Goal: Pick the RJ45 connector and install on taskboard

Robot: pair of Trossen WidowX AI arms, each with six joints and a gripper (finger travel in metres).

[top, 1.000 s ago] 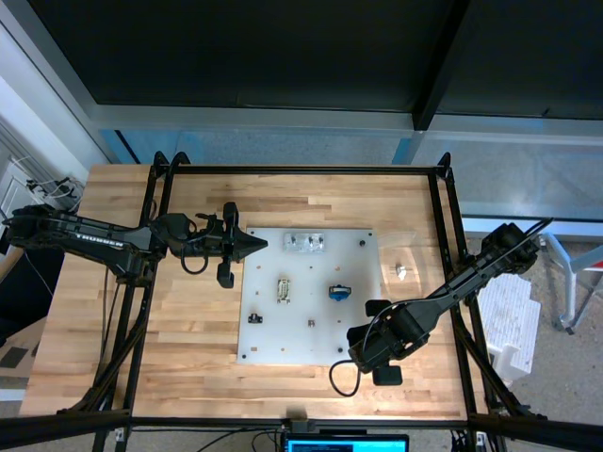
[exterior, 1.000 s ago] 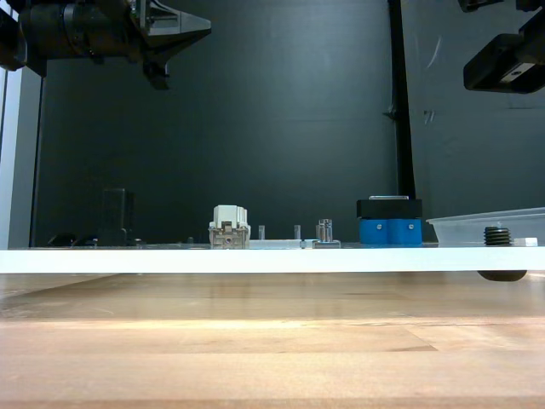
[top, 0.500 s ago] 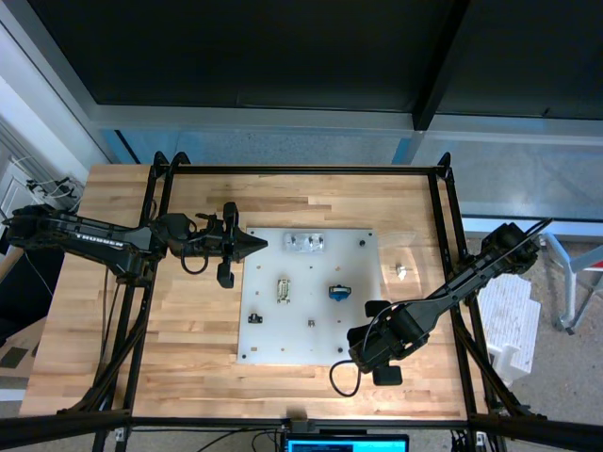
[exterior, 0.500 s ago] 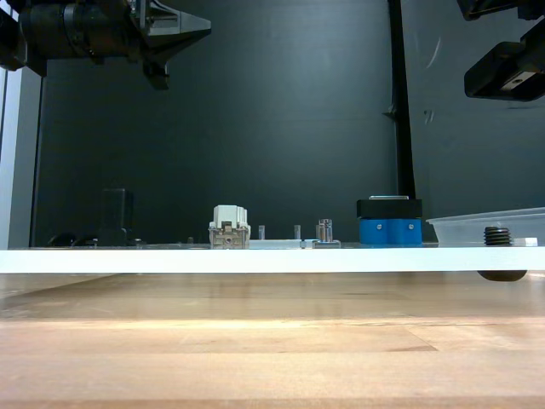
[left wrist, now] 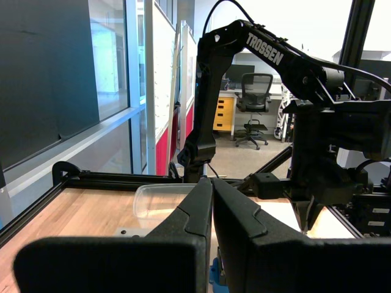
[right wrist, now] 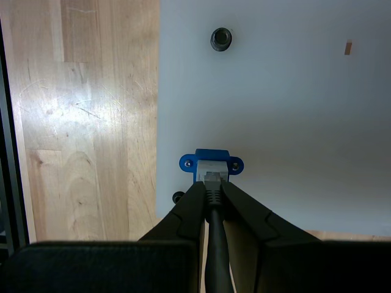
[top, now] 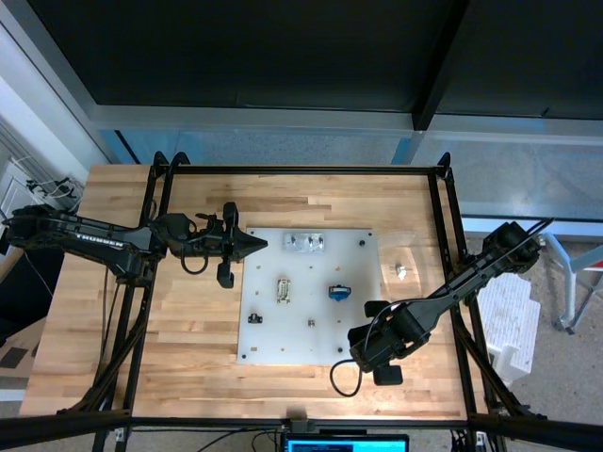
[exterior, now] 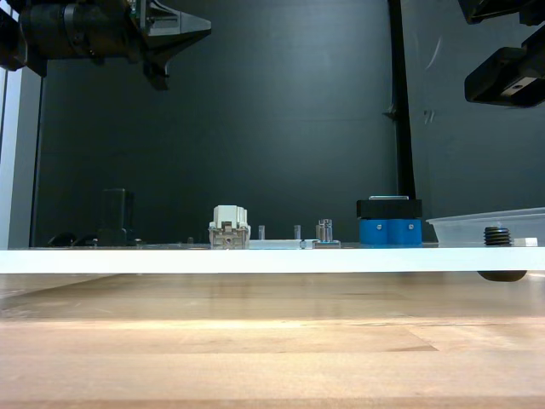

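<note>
My right gripper [right wrist: 211, 192] is shut on a black cable whose grey RJ45 connector [right wrist: 212, 178] sticks out past the fingertips. The connector lines up with a blue mount [right wrist: 211, 163] near the edge of the white taskboard [right wrist: 275, 122]; whether they touch I cannot tell. In the high view the right wrist [top: 377, 341] hangs over the taskboard's [top: 283, 339] near right corner, with the cable looping below it. My left gripper [top: 256, 244] is shut and empty, held high over the board's left edge.
A clear plastic tray [top: 403, 254] lies right of the board with a small white part [top: 401, 271] in it. On the board stand a beige connector block [exterior: 230, 227], a blue piece [top: 339, 293] and a silvery block [top: 305, 243]. Black frame rails surround the table.
The right gripper has sunk slightly in the low view. The left arm has not moved.
</note>
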